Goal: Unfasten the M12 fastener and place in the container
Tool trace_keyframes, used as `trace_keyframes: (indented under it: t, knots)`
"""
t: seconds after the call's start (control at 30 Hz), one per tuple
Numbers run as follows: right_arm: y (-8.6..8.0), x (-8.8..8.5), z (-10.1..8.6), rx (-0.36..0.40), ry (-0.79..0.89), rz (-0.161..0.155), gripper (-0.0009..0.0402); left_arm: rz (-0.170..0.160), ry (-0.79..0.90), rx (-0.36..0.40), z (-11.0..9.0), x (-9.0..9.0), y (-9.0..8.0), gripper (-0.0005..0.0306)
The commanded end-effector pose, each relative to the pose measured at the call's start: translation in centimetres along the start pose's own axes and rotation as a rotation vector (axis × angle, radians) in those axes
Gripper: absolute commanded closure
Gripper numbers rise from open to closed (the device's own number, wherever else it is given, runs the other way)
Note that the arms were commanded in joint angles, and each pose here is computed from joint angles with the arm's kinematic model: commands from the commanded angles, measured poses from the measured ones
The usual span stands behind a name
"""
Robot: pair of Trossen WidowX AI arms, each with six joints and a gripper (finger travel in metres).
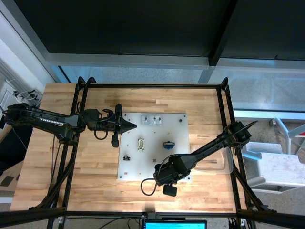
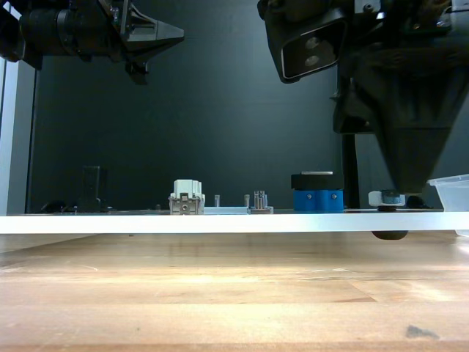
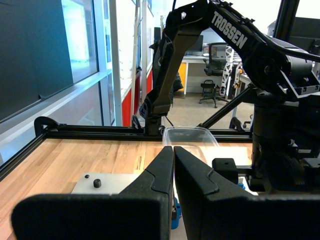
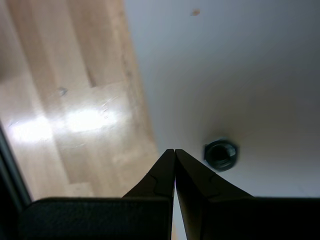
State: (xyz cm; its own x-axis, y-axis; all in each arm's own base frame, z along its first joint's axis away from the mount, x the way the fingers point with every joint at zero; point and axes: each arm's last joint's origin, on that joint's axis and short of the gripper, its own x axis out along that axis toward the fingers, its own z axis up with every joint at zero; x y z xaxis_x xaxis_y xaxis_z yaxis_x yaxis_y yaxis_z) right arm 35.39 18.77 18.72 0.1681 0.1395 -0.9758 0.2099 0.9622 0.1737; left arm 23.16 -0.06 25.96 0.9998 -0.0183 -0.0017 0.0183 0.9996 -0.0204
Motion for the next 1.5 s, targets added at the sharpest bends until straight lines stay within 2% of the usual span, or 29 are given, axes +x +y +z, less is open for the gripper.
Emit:
trace_keyframes:
  t: [0.03, 0.13, 0.3, 0.67, 0.73, 0.8, 0.93, 1.0, 1.2, 1.3, 1.5]
  knots:
    - [-0.2, 0.3, -0.2, 0.002, 0.007, -0.011, 0.0393, 0.0, 0.0, 0.0, 0.0, 0.0, 0.0, 0.03]
    - [-0.3, 0.3, -0.2, 0.003, 0.008, -0.02, 0.0393, 0.0, 0.0, 0.0, 0.0, 0.0, 0.0, 0.03]
    - [-0.5, 0.3, -0.3, 0.015, -0.005, -0.068, 0.0393, 0.0, 0.0, 0.0, 0.0, 0.0, 0.0, 0.03]
    - [-0.5, 0.2, -0.3, 0.008, -0.003, -0.068, 0.0393, 0.0, 0.0, 0.0, 0.0, 0.0, 0.0, 0.03]
    - [-0.6, 0.1, -0.4, 0.004, 0.003, -0.077, 0.0393, 0.0, 0.0, 0.0, 0.0, 0.0, 0.0, 0.03]
    - [-0.9, -0.1, -0.6, 0.009, -0.001, -0.132, 0.0393, 0.0, 0.0, 0.0, 0.0, 0.0, 0.0, 0.03]
    - [-1.6, -1.0, -0.9, 0.098, -0.049, -0.286, 0.0393, 0.0, 0.0, 0.0, 0.0, 0.0, 0.0, 0.03]
    - [-1.6, -1.3, -0.8, 0.1, -0.054, -0.304, 0.0393, 0.0, 0.0, 0.0, 0.0, 0.0, 0.0, 0.03]
    - [-1.3, -1.8, -0.6, 0.1, -0.057, -0.284, 0.0393, 0.0, 0.0, 0.0, 0.0, 0.0, 0.0, 0.03]
    - [-1.1, -1.9, -0.6, 0.104, -0.03, -0.248, 0.0393, 0.0, 0.0, 0.0, 0.0, 0.0, 0.0, 0.03]
    - [-0.4, -2.8, -0.3, 0.11, 0.012, -0.146, 0.0393, 0.0, 0.001, 0.0, 0.0, 0.0, 0.0, 0.03]
